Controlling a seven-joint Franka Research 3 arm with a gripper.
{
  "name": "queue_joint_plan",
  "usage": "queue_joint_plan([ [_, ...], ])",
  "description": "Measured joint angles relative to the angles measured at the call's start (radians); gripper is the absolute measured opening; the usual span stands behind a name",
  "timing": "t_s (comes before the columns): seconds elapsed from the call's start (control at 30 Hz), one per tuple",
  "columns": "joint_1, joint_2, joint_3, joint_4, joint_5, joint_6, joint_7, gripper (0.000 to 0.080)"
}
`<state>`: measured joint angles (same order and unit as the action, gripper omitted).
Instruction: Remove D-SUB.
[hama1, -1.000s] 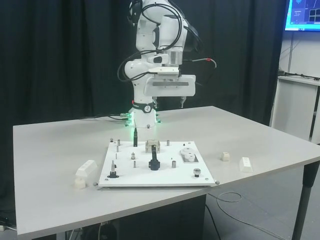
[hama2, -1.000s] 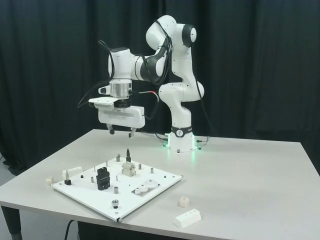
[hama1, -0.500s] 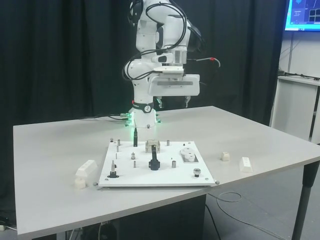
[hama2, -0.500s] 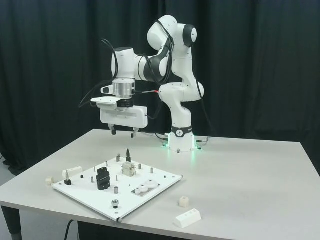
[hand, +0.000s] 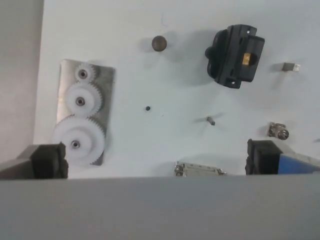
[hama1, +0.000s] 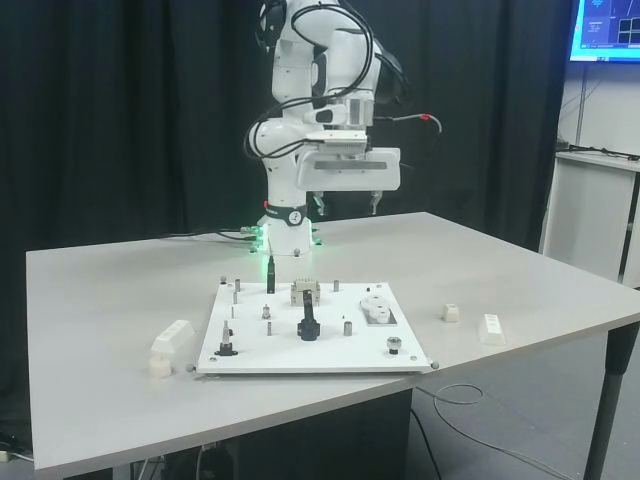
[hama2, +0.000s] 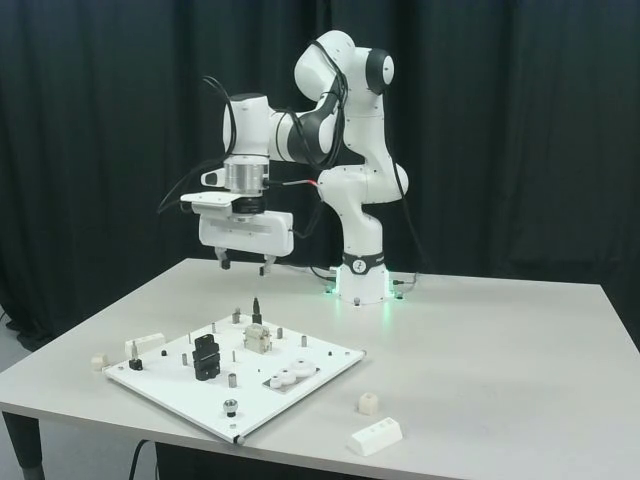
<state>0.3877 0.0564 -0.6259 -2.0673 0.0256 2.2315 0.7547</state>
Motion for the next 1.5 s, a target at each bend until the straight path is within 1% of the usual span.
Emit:
queue_joint_plan([
  [0.4, -0.014, 0.0, -0.004, -0.001, 0.003, 0.036, 0.02, 0.08],
  [0.67, -0.034, 0.004, -0.005, -0.008, 0.025, 0.072, 0.028, 0.08],
  [0.9, -0.062, 0.017, -0.006, -0.029, 0.072, 0.122, 0.023, 0.08],
  [1.07, -0.08, 0.035, -0.006, -0.04, 0.112, 0.154, -0.011, 0.08],
  [1.33, -0.102, 0.08, -0.006, -0.053, 0.189, 0.212, -0.107, 0.08],
  [1.5, -0.113, 0.113, -0.006, -0.054, 0.231, 0.234, -0.145, 0.08],
])
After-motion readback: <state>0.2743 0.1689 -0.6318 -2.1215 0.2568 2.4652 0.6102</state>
